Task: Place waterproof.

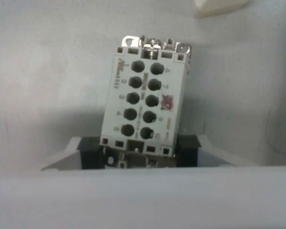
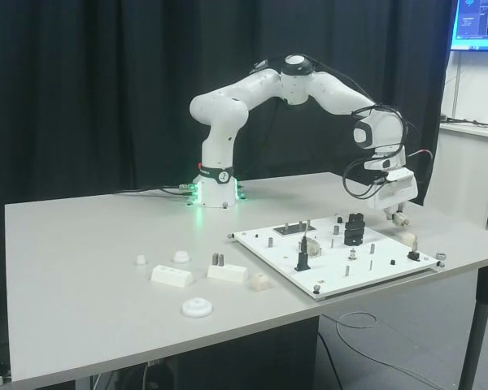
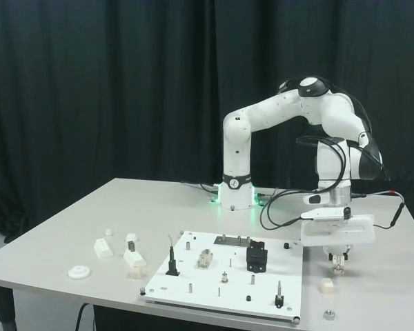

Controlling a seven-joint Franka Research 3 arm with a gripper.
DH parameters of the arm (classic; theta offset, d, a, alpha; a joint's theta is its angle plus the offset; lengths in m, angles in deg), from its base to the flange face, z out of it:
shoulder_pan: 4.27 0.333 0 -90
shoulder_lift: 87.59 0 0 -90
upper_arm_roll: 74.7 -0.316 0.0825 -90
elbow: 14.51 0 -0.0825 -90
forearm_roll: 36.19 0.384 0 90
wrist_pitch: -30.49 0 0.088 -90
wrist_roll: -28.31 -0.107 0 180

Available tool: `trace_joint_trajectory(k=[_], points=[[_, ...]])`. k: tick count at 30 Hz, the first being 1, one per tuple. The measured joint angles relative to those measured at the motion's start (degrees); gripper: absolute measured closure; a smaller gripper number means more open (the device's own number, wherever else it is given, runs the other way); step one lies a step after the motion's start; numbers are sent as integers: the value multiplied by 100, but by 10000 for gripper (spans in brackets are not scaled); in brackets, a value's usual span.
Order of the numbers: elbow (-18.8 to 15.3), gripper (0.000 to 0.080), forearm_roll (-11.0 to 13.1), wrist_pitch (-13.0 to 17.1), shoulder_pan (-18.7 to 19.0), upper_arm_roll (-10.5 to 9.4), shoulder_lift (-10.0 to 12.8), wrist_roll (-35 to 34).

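Waterproof connector (image 1: pixel 144 98) (ten-holed, white) clamped between claw (image 1: pixel 140 151) fingertips.

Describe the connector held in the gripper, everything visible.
The connector is a white, plastic-looking rectangular block with ten dark round sockets in two numbered columns and metal fittings at its far end. The gripper clamps its near end between black pads. It hangs above the grey table, beside the white board, touching nothing else.
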Motion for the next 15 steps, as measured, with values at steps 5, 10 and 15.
trace_joint_trajectory(k=[5,10,15], points=[[-7,478,38,65,3,-57,0,0],[-7,478,57,102,17,-81,0,0],[-7,478,73,161,20,-79,-1,-14]])
